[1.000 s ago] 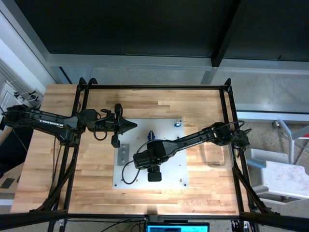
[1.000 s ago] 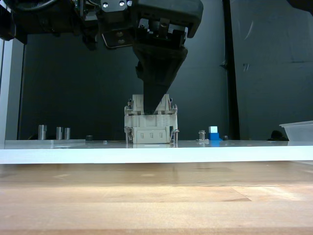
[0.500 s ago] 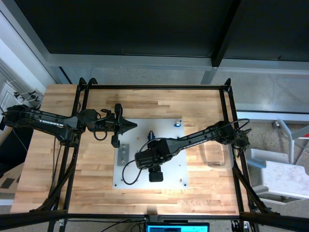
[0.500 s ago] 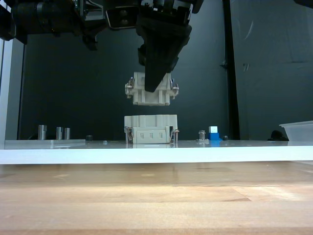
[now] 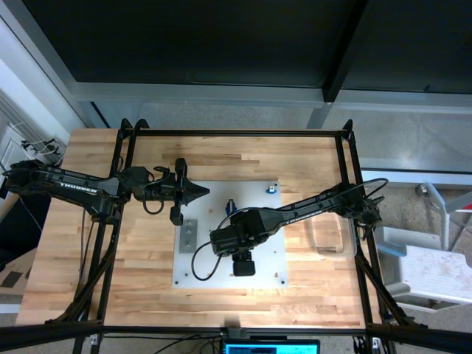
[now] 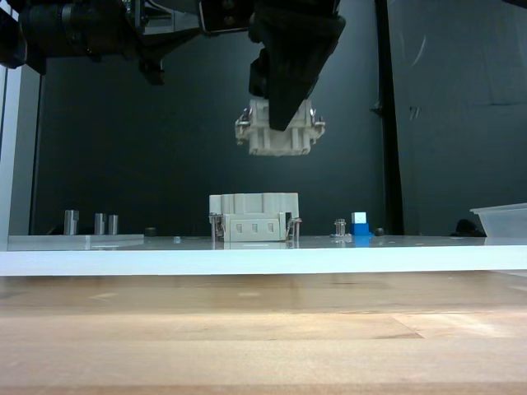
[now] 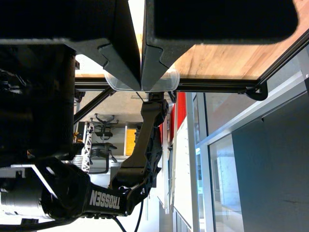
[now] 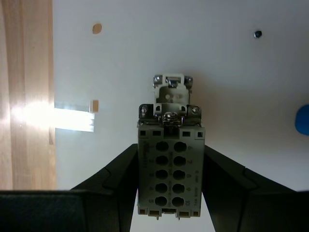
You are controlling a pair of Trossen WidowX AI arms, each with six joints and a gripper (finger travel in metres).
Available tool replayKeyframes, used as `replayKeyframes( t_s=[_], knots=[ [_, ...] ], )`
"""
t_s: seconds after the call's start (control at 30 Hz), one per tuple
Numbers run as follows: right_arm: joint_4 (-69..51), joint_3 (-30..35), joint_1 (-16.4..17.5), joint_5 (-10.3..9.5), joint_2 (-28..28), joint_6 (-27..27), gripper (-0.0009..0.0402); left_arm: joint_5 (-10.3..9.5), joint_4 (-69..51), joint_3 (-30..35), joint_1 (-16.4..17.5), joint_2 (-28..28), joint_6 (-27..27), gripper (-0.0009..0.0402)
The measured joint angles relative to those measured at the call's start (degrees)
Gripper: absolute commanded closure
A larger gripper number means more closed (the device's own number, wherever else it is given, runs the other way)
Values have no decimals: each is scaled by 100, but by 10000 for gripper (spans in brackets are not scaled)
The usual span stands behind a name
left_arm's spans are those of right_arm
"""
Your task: Remove the HAN10-E connector and place it in the container
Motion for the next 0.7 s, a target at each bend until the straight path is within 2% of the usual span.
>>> replayKeyframes(
  t_s=[0.13,0.7],
  knots=[
    [98,-299,0,0,-227,9,385,2,-2,0,0,0,0,393],
    [942,-3001,0,2,-1985,776,385,2,-2,0,0,-2,0,393]
  ],
)
